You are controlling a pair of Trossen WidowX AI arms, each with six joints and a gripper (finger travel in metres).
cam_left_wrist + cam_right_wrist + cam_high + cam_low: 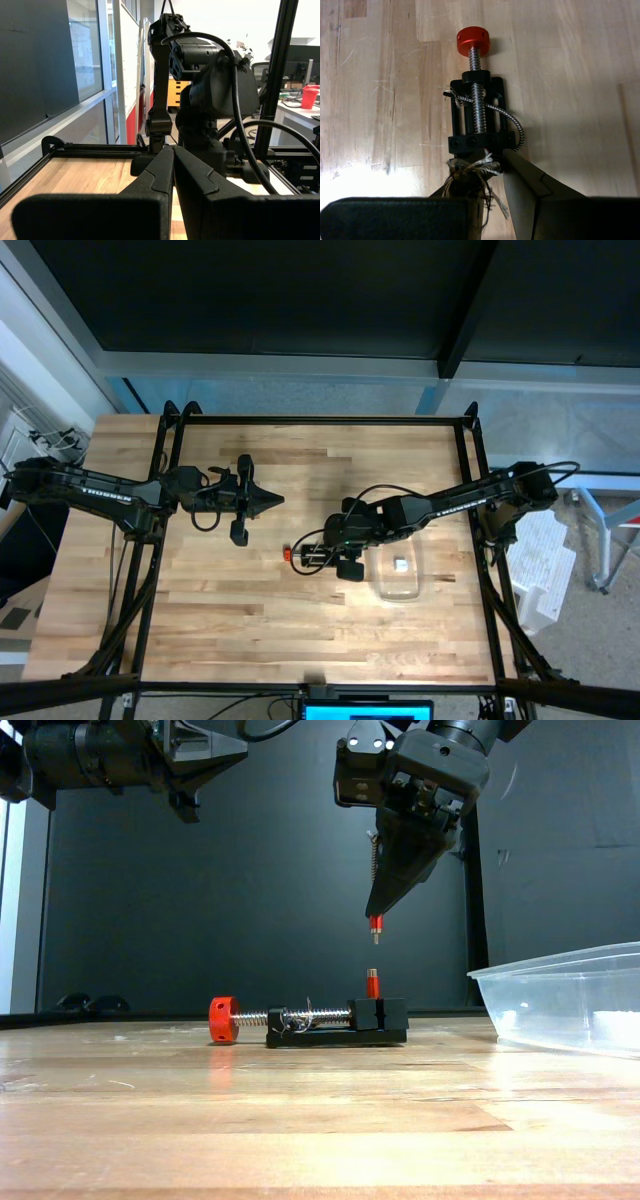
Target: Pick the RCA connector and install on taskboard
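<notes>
Tabletop (300, 1120) bears the taskboard (335, 1020). Right end effector (374, 914) pinches the RCA connector (375, 927) above its red socket (372, 984), not touching. Next, probably a straight, aligned descent. Left end effector (275, 500), closed and empty, hangs aside.

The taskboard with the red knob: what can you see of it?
The taskboard is a small black frame lying flat on the wooden table, near the clear tray. A silvery screw runs along it to a red knob; a braided wire loops over it; a red post stands at the other end. The right claw hangs above that post, shut on the RCA connector; the left claw, shut, is parked away.
</notes>
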